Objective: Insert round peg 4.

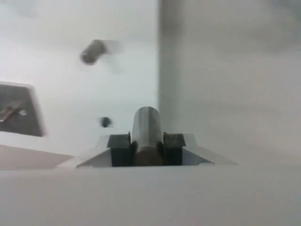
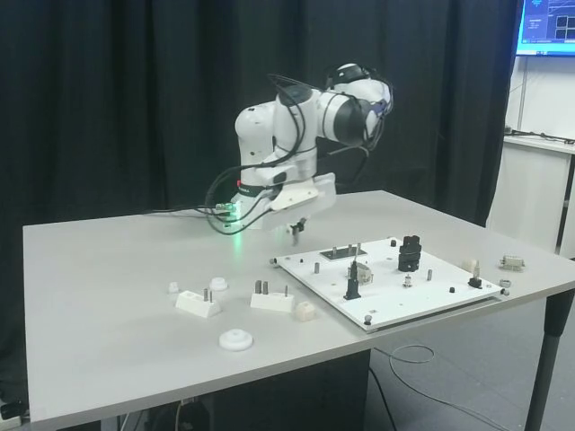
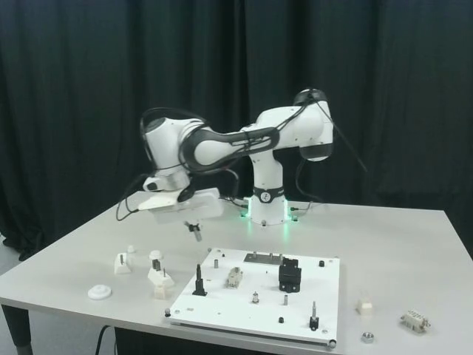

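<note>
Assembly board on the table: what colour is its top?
White; the assembly board shows best in the second room view, on the grey table.

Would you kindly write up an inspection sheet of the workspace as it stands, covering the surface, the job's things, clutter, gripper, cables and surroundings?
Surface: grey table, arm base bolted at the back with a green light.
Job's things: round peg held in the gripper, above the table near the white board's edge; board carries small black and grey fittings.
Clutter: white holder blocks with pins, a white disc and small connectors lying loose on the table.
Gripper: gripper shut on the round peg, clear of the board.
Cables: black cables looping from the arm; a cable hanging under the table.
Surroundings: black curtain behind; a screen in the corner.
</note>
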`<state>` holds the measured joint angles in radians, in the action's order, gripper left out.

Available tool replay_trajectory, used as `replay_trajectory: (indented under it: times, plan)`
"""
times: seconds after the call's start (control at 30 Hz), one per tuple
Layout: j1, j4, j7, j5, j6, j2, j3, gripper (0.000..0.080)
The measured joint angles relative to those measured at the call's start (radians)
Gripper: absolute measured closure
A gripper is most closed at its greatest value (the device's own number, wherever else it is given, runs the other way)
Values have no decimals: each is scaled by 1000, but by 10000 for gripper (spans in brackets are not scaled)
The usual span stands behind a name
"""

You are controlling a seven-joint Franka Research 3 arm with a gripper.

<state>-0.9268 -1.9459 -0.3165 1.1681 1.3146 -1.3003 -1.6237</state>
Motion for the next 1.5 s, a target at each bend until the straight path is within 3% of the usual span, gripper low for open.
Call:
replay_trajectory:
  times: [0.6, 1.13, 1.5]
  plan:
    - [-315, -156, 172, 27, 63, 21, -17, 659]
    - [-541, -207, 357, 82, 217, 37, -9, 659]
    - [-625, -228, 434, 123, 349, 44, 44, 659]
